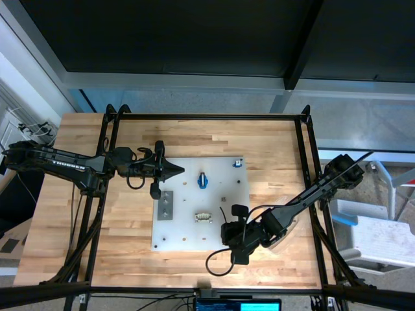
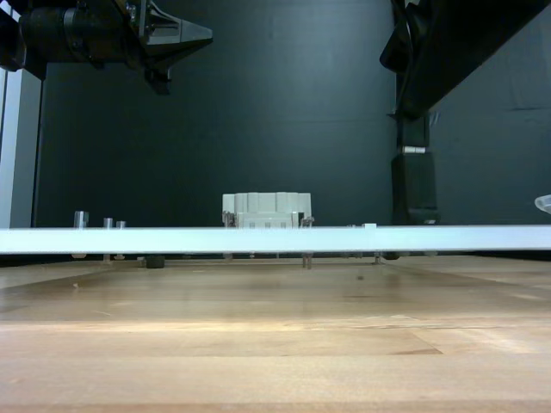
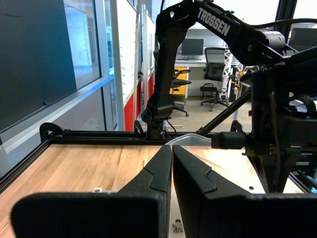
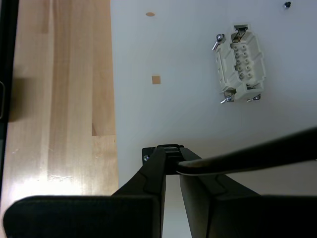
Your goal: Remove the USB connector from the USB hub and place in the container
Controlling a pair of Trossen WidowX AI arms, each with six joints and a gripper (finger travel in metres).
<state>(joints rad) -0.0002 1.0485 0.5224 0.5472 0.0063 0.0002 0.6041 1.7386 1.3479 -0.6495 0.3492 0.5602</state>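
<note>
The USB connector's thin black cable (image 4: 247,153) runs out sideways from between the fingers of my right gripper (image 4: 171,151), which is shut on it. From above, the right gripper (image 1: 225,236) sits low over the near right part of the white board (image 1: 188,233), with the cable (image 1: 222,215) leading away from it. A small black block with a screw (image 4: 147,154) lies at the fingertips; I cannot tell if it is the USB hub. The clear container (image 1: 290,227) rests beside the board, half under the right arm. My left gripper (image 1: 180,170) hovers shut and holds nothing at the board's far left.
A cream multi-pin connector (image 1: 203,217) and a grey block (image 1: 167,207) are mounted on the board, with blue fittings (image 1: 202,181) farther back. A black frame (image 1: 310,194) borders the wooden table. The left gripper (image 2: 205,34) hangs high above the board.
</note>
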